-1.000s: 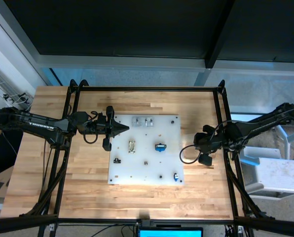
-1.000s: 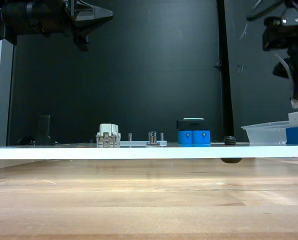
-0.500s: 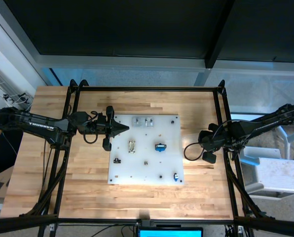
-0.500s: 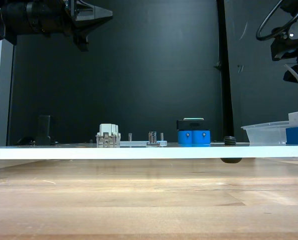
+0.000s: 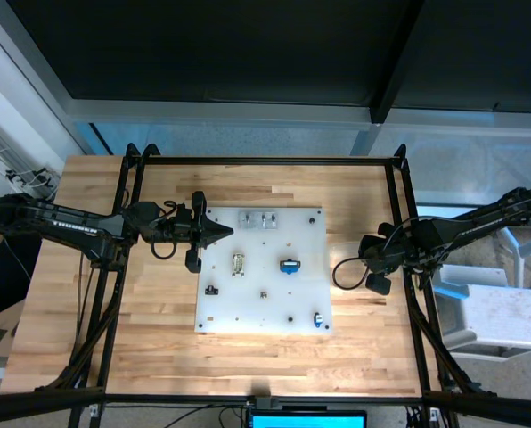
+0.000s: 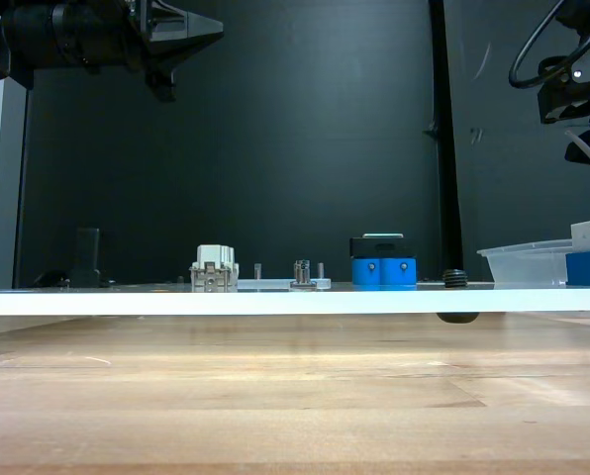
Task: Remove the rj45 connector and place it in the container
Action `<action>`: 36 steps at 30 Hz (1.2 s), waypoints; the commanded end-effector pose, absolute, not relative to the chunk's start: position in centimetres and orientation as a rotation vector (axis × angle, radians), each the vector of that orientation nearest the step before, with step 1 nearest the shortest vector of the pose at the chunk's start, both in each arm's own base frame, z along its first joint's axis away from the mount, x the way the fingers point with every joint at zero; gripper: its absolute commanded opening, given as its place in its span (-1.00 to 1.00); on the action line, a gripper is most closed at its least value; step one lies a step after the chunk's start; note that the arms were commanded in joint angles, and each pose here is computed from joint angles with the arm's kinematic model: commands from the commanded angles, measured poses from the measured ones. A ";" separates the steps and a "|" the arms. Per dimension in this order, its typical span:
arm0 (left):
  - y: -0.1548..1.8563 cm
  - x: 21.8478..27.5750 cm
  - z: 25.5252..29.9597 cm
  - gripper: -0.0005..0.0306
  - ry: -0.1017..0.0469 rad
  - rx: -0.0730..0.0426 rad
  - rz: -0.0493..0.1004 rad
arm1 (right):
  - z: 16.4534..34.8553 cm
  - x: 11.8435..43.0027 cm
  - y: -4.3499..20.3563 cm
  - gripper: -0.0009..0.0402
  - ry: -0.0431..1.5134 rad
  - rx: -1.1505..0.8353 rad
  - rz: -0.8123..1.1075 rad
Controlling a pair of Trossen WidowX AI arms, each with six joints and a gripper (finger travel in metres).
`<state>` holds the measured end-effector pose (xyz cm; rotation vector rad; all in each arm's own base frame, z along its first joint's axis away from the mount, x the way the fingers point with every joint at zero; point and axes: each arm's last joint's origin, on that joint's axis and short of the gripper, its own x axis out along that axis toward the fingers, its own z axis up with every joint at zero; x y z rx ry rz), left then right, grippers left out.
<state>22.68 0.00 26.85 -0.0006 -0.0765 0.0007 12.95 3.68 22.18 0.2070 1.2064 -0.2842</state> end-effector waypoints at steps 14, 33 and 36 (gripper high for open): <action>0.01 22.68 26.86 -0.96 -0.077 0.000 0.001 | 22.2 12.9 3.8 -0.11 1.225 0.233 -0.254; 0.00 22.68 26.87 -0.96 -0.077 0.000 0.000 | 22.2 12.9 3.8 -0.12 1.224 0.232 -0.253; 0.00 22.68 26.87 -0.96 -0.077 0.000 0.000 | 22.2 12.9 3.8 -0.12 1.224 0.232 -0.253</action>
